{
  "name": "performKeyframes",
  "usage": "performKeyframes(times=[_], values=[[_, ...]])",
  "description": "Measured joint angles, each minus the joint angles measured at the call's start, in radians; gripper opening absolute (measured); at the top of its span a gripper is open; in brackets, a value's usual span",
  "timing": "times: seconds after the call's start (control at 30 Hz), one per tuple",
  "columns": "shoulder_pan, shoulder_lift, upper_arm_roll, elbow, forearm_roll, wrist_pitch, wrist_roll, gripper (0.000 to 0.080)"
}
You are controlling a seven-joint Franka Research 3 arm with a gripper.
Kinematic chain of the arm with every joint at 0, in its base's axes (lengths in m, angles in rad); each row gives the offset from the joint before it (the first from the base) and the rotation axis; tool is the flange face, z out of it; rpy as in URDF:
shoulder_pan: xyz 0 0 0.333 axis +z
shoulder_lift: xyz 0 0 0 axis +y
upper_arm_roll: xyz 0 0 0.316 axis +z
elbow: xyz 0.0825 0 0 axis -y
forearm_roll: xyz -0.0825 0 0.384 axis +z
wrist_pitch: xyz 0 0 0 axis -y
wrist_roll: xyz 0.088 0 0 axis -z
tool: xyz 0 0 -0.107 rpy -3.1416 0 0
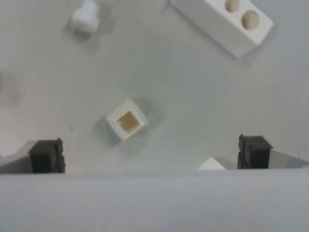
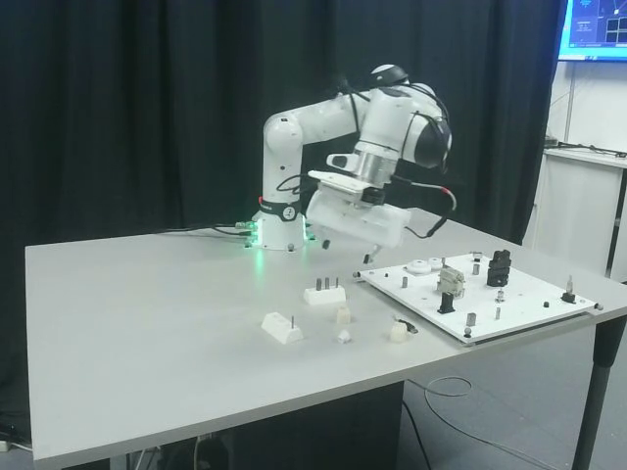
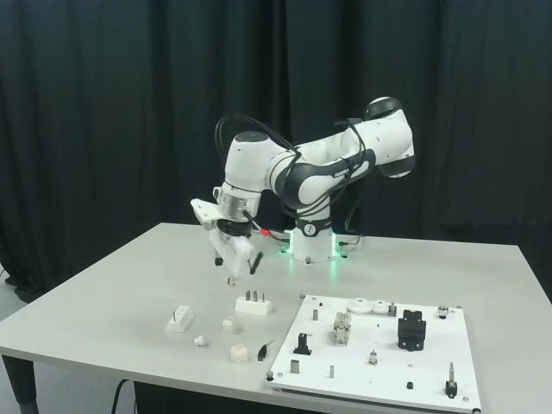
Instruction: Pick square peg 3.
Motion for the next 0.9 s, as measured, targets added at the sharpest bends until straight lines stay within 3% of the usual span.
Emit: performKeyframes(times=[0.37,0.9], values=[[0.017,0.0,-0.003,-0.091,0.046,0.023,0.106,0.08],[0.014,0.0,-0.003,-0.133,0.051,-0.034,0.357,0.08]])
